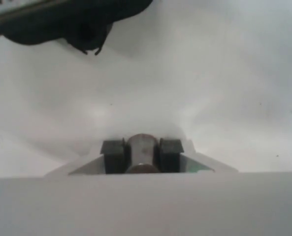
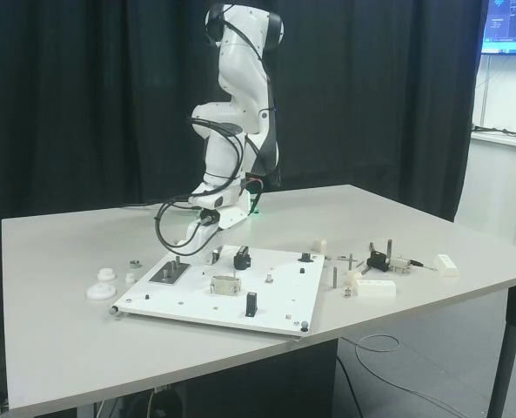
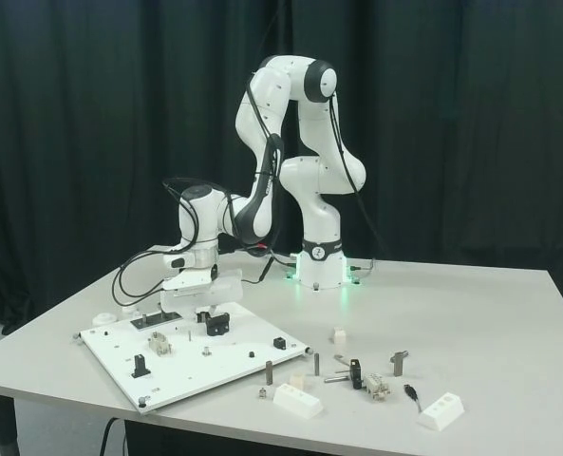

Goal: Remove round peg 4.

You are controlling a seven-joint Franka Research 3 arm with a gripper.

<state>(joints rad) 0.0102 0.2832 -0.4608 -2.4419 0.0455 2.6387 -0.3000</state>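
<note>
Peg (image 1: pixel 142 153) sits clamped in the hand (image 1: pixel 142 156), low over the white board's (image 2: pixel 279 309) ten-o'clock corner; next move: a straight lift clear.

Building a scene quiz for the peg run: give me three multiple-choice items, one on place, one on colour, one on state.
1. Where does the claw hang?
A. over the white assembly board
B. off the grey table
C. at the arm's base

2. What colour are the claw's finger pads?
A. white
B. black
C. green

3. What is between the pads?
A. nothing
B. a cable
C. a grey round metal peg

Key: 1 A, both room views show it over the board's rear edge; 2 B, the wrist view shows them black; 3 C, the peg sits clamped between them.
</note>
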